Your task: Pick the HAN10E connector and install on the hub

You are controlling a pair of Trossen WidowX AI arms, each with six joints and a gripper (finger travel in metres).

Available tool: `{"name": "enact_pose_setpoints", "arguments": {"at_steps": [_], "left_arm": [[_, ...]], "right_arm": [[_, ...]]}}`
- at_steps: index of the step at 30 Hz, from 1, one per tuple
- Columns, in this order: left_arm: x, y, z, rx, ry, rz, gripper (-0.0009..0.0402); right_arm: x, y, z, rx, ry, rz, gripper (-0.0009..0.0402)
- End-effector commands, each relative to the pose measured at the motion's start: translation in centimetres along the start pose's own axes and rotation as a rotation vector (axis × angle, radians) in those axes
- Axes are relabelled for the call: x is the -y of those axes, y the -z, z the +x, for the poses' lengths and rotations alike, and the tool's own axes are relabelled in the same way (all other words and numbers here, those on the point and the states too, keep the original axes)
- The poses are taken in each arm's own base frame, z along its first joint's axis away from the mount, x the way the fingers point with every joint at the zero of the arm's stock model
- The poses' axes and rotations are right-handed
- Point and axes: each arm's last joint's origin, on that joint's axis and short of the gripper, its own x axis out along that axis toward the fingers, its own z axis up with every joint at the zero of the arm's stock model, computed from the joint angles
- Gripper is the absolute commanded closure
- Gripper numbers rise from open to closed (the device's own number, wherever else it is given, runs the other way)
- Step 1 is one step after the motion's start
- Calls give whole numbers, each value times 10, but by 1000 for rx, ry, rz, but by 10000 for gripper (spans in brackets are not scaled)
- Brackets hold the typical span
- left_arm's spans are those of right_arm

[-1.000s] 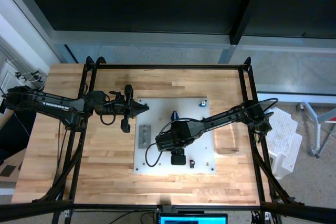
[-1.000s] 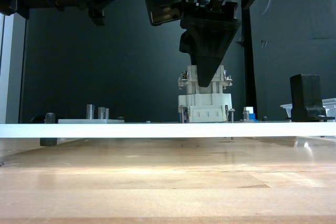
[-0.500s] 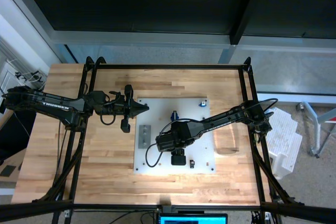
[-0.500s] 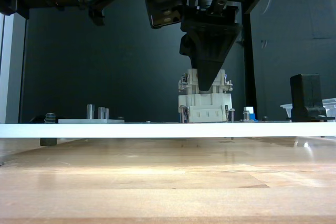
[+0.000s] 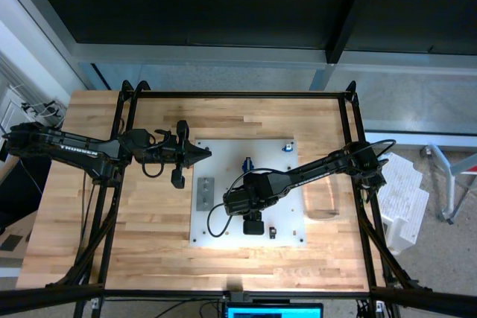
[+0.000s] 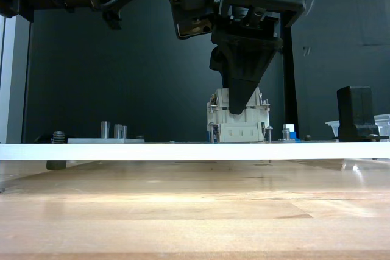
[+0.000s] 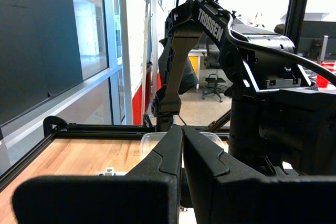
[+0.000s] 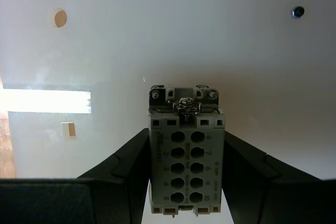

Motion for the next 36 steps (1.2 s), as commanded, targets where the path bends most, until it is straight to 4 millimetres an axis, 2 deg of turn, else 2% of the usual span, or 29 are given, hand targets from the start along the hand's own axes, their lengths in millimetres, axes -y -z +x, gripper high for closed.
{"name": "enact_pose_setpoints", "arguments": {"at_steps": [1,14,29,36], "left_arm": [[0,0,0,0,0,0,393],[0,0,0,0,0,0,393],[0,0,0,0,0,0,393],[0,0,0,0,0,0,393]], "right_arm": [[0,1,3,-14,3,-3,385],[0,1,2,-12,2,4,317],[0,1,0,-8,-6,2,168],[1,3,-16,14,-12,6,110]]}}
